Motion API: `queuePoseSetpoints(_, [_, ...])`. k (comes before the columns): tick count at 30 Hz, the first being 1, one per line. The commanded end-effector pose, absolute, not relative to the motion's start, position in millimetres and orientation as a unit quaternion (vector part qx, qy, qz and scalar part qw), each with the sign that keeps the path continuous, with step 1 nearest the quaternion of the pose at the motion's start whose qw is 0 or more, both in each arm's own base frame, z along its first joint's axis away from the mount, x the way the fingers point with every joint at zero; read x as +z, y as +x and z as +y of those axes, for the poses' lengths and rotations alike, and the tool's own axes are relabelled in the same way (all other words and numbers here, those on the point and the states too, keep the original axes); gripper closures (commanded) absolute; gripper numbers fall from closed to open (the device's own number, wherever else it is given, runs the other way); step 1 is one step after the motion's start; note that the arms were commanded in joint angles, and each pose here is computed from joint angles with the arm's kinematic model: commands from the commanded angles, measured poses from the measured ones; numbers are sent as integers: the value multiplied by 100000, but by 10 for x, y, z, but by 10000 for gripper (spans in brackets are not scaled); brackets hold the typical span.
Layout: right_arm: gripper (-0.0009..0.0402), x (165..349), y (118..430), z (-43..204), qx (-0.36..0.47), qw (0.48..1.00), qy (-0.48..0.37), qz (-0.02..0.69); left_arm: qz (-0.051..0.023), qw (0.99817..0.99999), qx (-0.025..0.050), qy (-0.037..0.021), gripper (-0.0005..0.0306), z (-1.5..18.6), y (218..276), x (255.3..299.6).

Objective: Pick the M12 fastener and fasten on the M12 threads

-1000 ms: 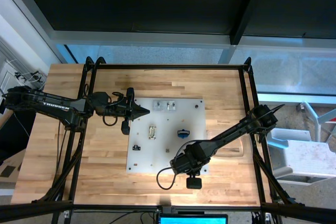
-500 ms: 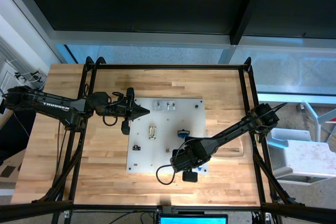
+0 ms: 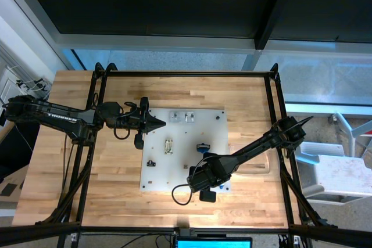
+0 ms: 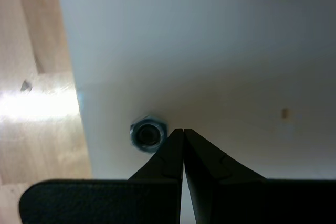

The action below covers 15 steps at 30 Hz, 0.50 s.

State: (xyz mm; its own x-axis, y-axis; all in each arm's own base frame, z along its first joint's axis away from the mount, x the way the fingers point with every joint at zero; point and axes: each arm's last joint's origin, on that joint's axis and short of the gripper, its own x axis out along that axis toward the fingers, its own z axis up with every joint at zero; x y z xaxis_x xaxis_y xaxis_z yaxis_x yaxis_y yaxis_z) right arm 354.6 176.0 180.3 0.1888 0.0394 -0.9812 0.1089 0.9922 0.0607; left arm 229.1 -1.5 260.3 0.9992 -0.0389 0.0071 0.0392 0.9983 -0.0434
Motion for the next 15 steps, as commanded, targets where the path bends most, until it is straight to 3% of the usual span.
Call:
queuePoseSetpoints(1, [393,1855,3522,1790,2819,74971,8717,65540,-349,99957,-1934,-2157,300,-14,2292,2605])
queuePoseSetpoints(6, [393,1905,3486,1794,5236,72893,9611,67579,-330,99957,-1934,-2158,300,-14,2292,2604])
queuePoseSetpoints(15, [393,1903,3489,1785,3870,73535,8786,67085,-368,99957,-1935,-2157,300,-14,2292,2605])
